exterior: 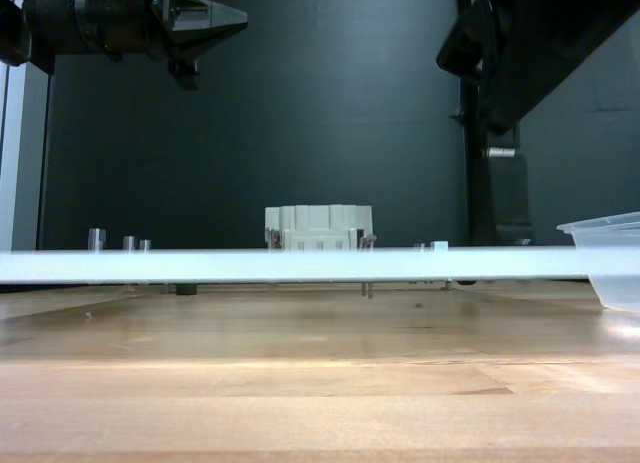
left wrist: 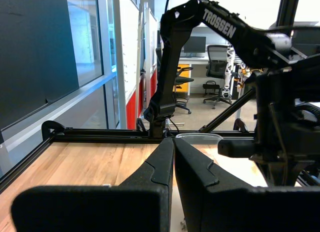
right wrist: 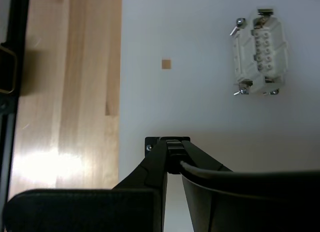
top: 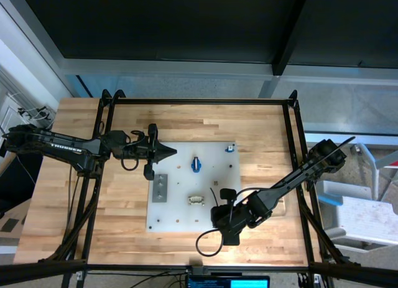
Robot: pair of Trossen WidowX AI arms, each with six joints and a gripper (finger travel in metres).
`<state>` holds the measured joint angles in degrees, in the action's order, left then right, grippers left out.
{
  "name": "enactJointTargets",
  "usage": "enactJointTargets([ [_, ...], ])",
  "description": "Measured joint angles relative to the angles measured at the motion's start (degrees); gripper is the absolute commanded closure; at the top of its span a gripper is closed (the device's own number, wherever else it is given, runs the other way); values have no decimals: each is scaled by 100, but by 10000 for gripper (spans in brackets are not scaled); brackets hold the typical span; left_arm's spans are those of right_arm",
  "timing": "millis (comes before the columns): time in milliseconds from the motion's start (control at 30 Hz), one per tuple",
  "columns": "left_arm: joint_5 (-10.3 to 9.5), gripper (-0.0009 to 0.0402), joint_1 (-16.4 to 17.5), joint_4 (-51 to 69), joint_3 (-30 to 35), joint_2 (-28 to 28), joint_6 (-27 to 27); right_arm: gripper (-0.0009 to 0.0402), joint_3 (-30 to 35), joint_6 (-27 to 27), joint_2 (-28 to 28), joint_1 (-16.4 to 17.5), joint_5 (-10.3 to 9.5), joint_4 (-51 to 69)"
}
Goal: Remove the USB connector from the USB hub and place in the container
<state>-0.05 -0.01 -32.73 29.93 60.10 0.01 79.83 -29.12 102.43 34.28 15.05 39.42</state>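
Step in hand: extraction, grip looks made, plug not yet out.

Right gripper (right wrist: pixel 174 147) is down at the lower right of the white board (top: pixel 180 201), lower centre of the high view. Its fingers are pinched together at the USB hub (right wrist: pixel 152 142), apparently clamped on the USB connector (top: pixel 213 195). The connector's thin cable sticks up out of the grip and it still looks seated in the hub.

Left gripper (top: pixel 169 151) is parked in the air over the board's upper left edge, fingers together, holding nothing.

Next: pull straight back along the plug axis with no twist, since the hub is fixed and side load could bind or slip. Then swing right to the container (exterior: pixel 605 226), at the right edge of the low view just off the board, and release over it.
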Motion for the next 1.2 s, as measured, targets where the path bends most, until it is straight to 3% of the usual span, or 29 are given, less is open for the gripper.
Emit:
enactJointTargets([
  [400, 0, 392, 0, -2, 0, 0, -2, 394, 1316, 922, 876, -348, -730, 1073],
  [633, 0, 392, 0, -7, 2, 0, -2, 393, 1447, 883, 940, -365, -649, 1235],
  [867, 0, 392, 0, -7, 2, 0, -2, 393, 1421, 861, 752, -358, -413, 1303],
  [1200, 2, 392, 0, -4, 0, 0, -2, 393, 1093, 498, 39, -275, -413, 1252],
])
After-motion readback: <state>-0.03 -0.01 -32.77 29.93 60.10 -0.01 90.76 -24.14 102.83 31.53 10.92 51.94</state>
